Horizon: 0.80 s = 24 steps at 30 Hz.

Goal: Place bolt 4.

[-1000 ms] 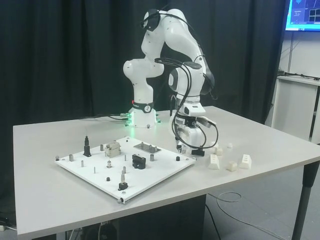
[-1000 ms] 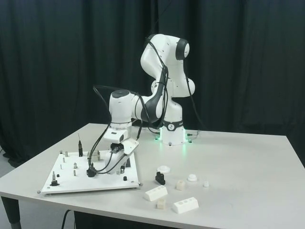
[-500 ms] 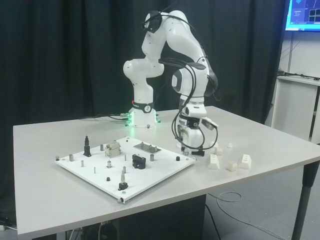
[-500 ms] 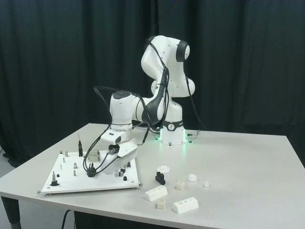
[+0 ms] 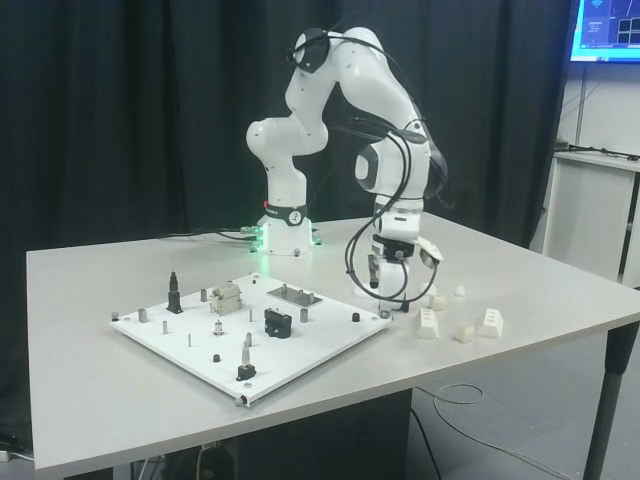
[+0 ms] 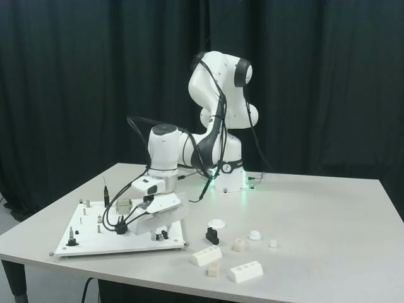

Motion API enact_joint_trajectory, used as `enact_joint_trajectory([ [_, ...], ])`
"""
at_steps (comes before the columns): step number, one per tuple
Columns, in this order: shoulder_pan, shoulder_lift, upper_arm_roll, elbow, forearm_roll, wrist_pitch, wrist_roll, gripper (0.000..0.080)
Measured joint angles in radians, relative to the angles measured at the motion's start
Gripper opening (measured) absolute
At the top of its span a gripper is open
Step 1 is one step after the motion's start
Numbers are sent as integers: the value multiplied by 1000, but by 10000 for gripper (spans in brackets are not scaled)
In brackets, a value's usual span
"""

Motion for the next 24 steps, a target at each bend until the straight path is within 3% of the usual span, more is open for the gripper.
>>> enact_joint_trajectory([
  [12,-2,58,4,46,0,4,146,236],
  [24,-26,113,45,88,0,6,297,236],
])
